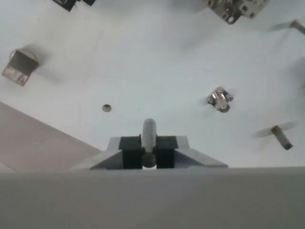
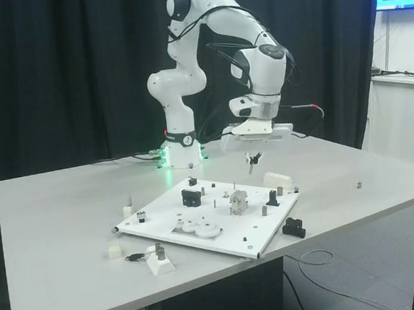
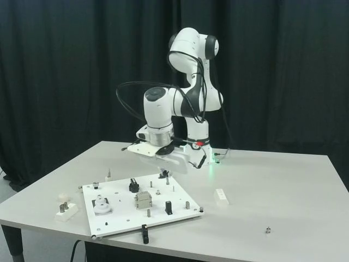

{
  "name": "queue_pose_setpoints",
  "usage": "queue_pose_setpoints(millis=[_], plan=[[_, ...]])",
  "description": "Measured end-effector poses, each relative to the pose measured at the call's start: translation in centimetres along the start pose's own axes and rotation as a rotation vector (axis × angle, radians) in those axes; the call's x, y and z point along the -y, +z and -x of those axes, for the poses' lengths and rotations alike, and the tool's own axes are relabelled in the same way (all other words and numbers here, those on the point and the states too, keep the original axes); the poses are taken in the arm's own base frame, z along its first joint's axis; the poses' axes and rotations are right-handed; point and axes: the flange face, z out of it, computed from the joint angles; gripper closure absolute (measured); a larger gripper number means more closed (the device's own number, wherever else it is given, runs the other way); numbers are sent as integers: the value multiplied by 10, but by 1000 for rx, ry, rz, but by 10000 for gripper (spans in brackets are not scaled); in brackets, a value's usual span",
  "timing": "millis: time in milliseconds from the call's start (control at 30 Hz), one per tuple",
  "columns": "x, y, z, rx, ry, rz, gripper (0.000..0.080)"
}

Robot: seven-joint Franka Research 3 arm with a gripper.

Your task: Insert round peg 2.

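Note:
My gripper (image 1: 149, 153) is shut on a grey round peg (image 1: 149, 134), which points down out of the black fingertips. In the room views the gripper (image 2: 251, 157) (image 3: 165, 173) hangs a little above the far edge of the white board (image 2: 267, 226) (image 3: 122, 222), with the peg (image 2: 251, 168) held in the air, apart from the board. The wrist view shows a small round hole (image 1: 106, 108) in the board, off to one side of the peg tip.
The board carries a metal block (image 2: 238, 201), a black bracket (image 2: 190, 197), white round parts (image 2: 203, 230) and thin upright pins. A white block (image 2: 277, 180) lies on the grey table beside the board. A black clamp (image 2: 294, 227) sits at the board's edge.

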Motion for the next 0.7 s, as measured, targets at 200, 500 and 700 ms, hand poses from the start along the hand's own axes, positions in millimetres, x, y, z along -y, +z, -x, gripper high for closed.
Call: queue_pose_setpoints(millis=[200,500,700], plan=[[-6,10,13,-16,17,-32,746],[-13,24,31,-41,35,-82,746],[-17,34,42,-54,44,-108,746]])
